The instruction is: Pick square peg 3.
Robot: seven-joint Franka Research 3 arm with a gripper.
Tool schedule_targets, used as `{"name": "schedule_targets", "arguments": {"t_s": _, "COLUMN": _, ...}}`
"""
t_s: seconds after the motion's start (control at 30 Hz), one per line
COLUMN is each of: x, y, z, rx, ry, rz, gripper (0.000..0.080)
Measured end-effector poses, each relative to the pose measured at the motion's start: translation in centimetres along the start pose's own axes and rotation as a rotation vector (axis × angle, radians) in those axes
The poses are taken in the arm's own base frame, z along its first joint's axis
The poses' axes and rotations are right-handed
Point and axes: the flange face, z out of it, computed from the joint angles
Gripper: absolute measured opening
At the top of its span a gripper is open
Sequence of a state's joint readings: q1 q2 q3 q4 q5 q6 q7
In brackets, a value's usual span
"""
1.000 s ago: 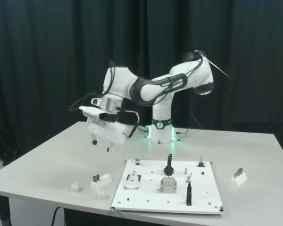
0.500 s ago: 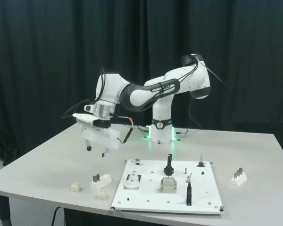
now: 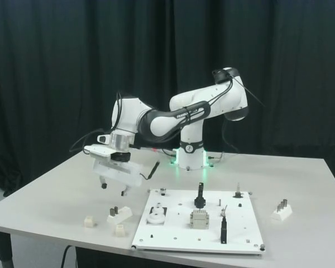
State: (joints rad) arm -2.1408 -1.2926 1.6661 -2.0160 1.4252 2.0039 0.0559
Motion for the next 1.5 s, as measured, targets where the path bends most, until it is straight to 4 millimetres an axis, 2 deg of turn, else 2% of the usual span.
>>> {"name": "schedule_targets", "arguments": {"t_s": 1.1, "x": -1.4, "y": 0.2, "z": 5.0, "rx": 0.032, "ry": 0.013, "rz": 0.034, "gripper": 0.08}}
{"name": "schedule_targets", "arguments": {"t_s": 1.5, "x": -1.8, "y": 0.3, "z": 6.1, "rx": 0.043, "ry": 0.02, "rz": 0.034, "gripper": 0.08}}
